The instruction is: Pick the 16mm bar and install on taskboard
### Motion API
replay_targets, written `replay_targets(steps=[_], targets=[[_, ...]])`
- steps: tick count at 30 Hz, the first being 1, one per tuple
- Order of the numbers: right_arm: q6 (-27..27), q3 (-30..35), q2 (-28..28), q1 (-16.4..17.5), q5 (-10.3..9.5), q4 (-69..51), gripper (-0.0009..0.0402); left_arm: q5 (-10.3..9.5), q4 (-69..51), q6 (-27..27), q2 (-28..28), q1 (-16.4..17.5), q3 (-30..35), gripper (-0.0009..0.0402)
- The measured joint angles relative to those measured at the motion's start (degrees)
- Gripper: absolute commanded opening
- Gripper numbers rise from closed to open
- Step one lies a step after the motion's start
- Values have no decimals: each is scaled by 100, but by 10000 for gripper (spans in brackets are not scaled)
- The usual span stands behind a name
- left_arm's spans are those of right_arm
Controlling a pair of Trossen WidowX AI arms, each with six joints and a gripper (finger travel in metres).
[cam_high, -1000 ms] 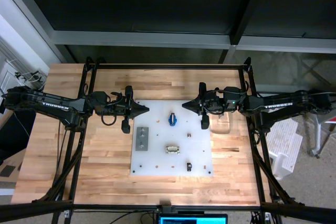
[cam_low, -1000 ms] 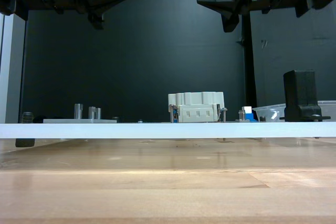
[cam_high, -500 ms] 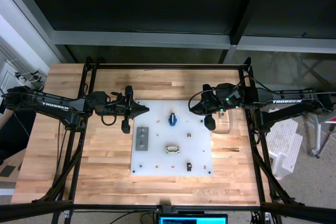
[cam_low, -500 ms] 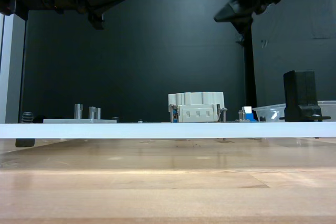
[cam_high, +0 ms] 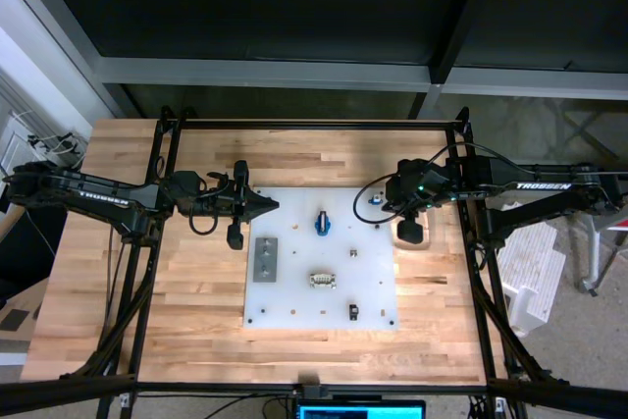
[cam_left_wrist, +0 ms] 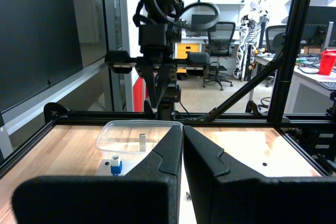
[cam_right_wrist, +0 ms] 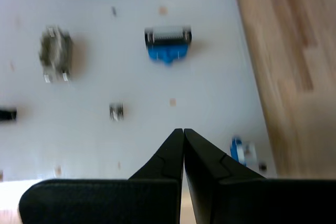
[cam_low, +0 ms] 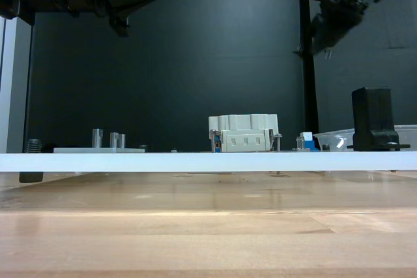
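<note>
I judge this the reaching step. The right gripper point(cam_right_wrist: 183, 129), fingers pinched together and empty, tips down over the flat white rectangular taskboard point(cam_right_wrist: 210, 87). The left gripper point(cam_left_wrist: 182, 128), likewise pinched, hovers over its left edge. The next move calls for spreading the fingers above the clear plastic tray point(cam_left_wrist: 137, 134).

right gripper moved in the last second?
Yes. The right gripper drew back rightward across the taskboard, toward its right edge, and tipped downward, jaws shut. The left gripper stayed over the board's left edge.

Wood table point(cam_high: 196, 311) w/ black frame point(cam_high: 314, 125); lab behind: office chair point(cam_left_wrist: 222, 32), desk point(cam_left_wrist: 307, 73), bright daylight.
</note>
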Motion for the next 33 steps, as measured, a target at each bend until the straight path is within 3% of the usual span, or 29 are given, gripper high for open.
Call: replay_targets(steps=[7, 17, 22, 33], targets=[[0, 11, 0, -4, 28, -717, 0, 2, 2, 0, 2, 0, 0, 0], [-111, 11, 2, -42, 304, -1690, 0, 2, 2, 0, 2, 0, 0, 0], [-306, 7, 2, -385, 299, -2015, 9, 0, 2, -2, 2, 0, 0, 0], [-981, -140, 2, -988, 275, -2168, 78, 0, 2, 0, 0, 0, 2, 0]])
